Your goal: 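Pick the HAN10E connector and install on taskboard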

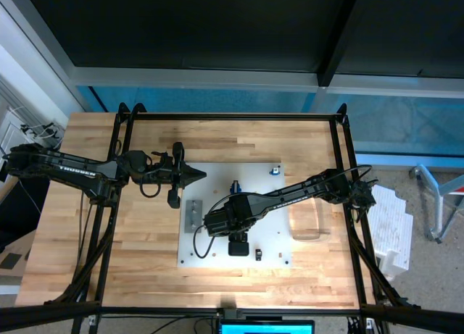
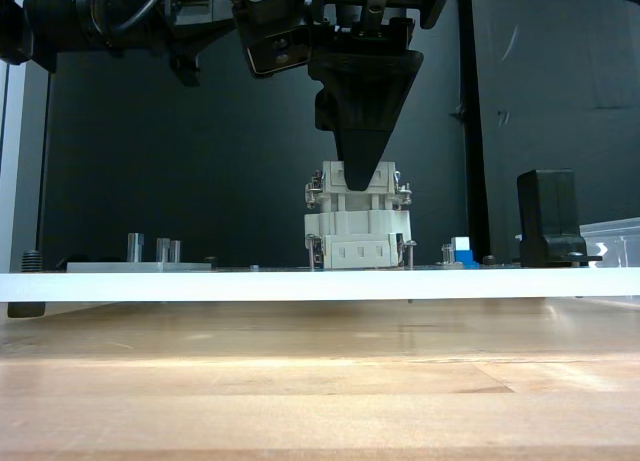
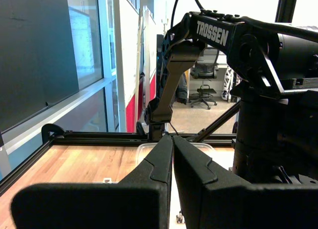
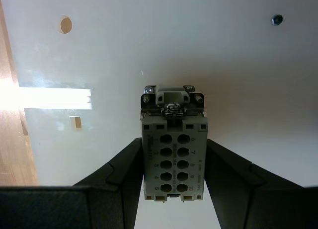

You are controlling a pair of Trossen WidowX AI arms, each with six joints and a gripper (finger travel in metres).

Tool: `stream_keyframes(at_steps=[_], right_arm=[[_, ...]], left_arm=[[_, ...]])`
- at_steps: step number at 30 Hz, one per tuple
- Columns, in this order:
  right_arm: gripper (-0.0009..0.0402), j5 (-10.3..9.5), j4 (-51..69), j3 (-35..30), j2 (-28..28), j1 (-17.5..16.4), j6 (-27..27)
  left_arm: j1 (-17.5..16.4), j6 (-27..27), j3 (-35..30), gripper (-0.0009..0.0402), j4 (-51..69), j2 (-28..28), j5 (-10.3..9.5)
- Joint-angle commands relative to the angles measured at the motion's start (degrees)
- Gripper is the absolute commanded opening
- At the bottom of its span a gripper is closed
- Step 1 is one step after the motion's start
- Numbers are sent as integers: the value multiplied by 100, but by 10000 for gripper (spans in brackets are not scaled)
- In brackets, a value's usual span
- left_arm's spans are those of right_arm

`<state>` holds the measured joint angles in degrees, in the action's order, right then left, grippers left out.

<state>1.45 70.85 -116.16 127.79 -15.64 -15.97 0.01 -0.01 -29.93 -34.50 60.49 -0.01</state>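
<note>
The pale grey-beige HAN10E connector point(image 4: 174, 159) sits between the two fingers of my right gripper point(image 4: 174, 152), which is shut on its sides. In the low view the right gripper point(image 2: 358, 181) points straight down. The connector point(image 2: 358, 203) stands upright on a matching pale housing point(image 2: 358, 249) mounted on the white taskboard point(image 2: 250, 284). From above, the right gripper point(image 1: 235, 236) hangs over the taskboard point(image 1: 217, 258) and hides the connector. My left gripper point(image 1: 194, 174) hovers shut with nothing in it at the board's far left corner; its fingers point(image 3: 161, 159) are pressed together.
A grey metal block point(image 1: 193, 214) with holes lies on the board's left side. A blue fitting point(image 1: 235, 186) and a small black part point(image 1: 258, 255) are also on the board. A clear plastic tray point(image 1: 308, 218) sits right of the board. A black frame point(image 1: 232, 117) rings the table.
</note>
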Motion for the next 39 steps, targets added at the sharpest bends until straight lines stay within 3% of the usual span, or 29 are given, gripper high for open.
stream_keyframes(at_steps=[1, 12, 23, 39], right_arm=[[9, 7, -50, 35, 13, 0, 2], [9, 7, -133, 129, 24, 2, 2], [9, 2, -612, 627, 24, -4, -2], [10, 2, -651, 638, -63, -2, -2]], left_arm=[[0, 0, -2, 1, -2, 0, 0], [0, 0, -2, 1, -2, 0, 0], [0, 0, -2, 1, -2, 0, 0], [0, 0, -2, 1, -2, 0, 0]])
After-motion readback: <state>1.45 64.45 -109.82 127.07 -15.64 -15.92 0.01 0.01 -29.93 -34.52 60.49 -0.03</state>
